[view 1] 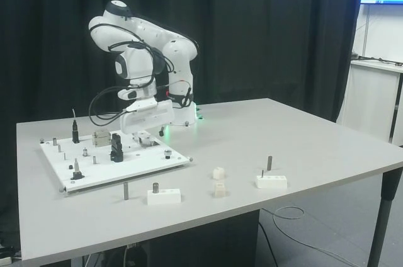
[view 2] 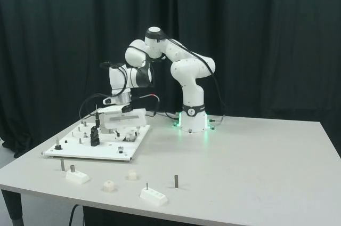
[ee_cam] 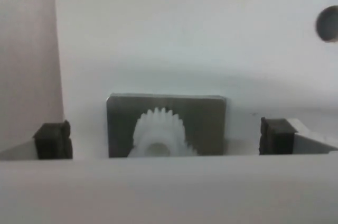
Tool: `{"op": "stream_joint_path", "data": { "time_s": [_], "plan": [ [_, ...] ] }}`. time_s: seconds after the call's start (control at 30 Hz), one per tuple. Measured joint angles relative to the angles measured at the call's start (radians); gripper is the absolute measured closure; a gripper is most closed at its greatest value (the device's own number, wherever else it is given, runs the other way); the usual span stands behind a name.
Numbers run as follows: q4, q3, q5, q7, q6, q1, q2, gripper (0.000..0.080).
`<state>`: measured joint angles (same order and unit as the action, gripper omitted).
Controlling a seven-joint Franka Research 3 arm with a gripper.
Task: Insert small gear.
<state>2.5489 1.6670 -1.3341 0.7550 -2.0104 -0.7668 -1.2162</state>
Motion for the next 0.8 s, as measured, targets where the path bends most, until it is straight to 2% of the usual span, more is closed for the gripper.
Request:
{"op": "stream_joint_path", "data": {
  "time_s": [0.53, 0.8],
  "plan": [
    [-0.014, -0.070, -0.006, 0.104, 0.040, 0.024, 0.000, 0.0003],
    [-0.020, -0.088, -0.014, 0.130, 0.052, 0.041, 0.000, 0.0003]
  ]
}}
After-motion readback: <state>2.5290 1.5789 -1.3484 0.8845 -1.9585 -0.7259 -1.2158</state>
